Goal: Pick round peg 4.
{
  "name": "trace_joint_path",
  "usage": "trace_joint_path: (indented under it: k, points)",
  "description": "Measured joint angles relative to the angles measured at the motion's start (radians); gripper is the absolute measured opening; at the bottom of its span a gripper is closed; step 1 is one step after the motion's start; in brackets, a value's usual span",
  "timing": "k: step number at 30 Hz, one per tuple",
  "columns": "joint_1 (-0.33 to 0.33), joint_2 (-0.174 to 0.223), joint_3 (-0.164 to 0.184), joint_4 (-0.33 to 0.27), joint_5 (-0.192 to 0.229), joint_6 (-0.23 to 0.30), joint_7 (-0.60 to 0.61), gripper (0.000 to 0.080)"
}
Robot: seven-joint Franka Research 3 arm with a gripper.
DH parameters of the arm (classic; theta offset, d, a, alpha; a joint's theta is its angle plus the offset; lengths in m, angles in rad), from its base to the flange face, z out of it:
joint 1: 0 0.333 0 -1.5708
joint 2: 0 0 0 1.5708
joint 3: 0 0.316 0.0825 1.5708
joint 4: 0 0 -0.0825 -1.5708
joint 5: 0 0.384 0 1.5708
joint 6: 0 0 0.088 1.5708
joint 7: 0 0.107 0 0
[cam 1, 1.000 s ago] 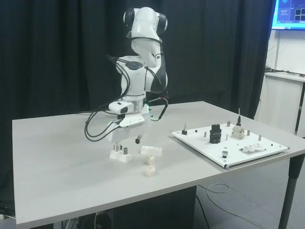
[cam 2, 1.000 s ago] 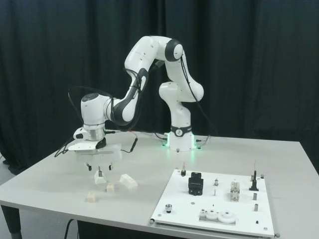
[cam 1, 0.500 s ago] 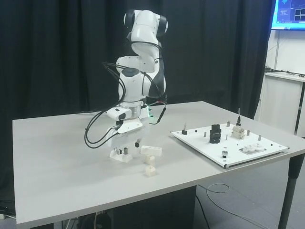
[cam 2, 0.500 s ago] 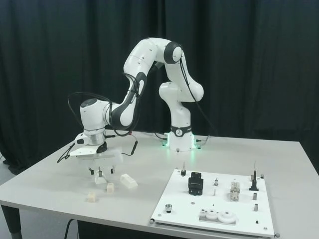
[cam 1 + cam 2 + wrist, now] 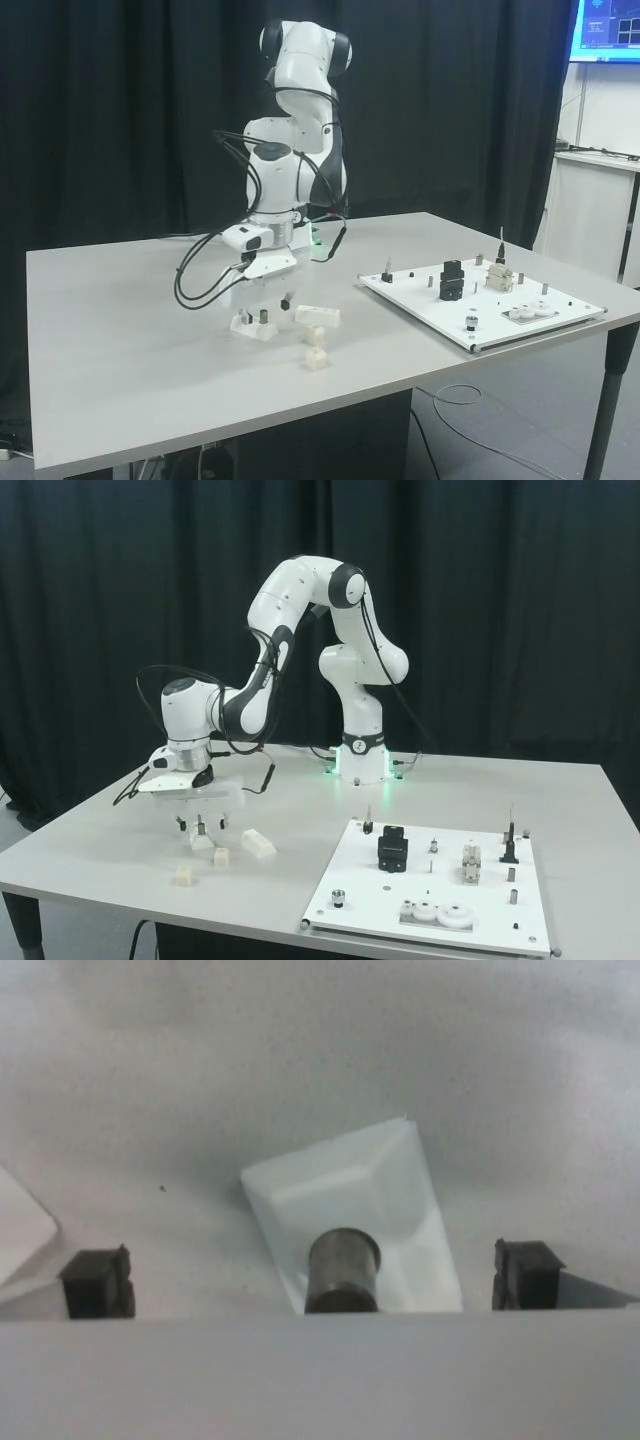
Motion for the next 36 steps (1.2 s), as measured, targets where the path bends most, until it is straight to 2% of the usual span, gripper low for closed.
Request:
trace_joint_path:
  k: [13,14,22,23,28,29,35,36]
  points:
    - [0.000,0.000,-0.009,-0.026,0.000,0.036,0.000,0.0800]
    - [0.000,0.000,-0.009,-0.029,0.000,0.040,0.000,0.0687]
    - [0.000,0.000,-0.011,-0.040,0.000,0.060,0.000,0.0687]
    - [0.000,0.000,-0.011,-0.040,0.001,0.062,0.000,0.0350]
    - [0.003,-0.003,-0.011,-0.041,0.008,0.066,0.001,0.0350]
    - [0.004,-0.005,-0.011,-0.041,0.009,0.066,0.001,0.0184]
    - [0.007,-0.012,-0.011,-0.042,0.010,0.066,0.004,0.0184]
    - [0.007,-0.013,-0.011,-0.042,0.010,0.066,0.004,0.0152]
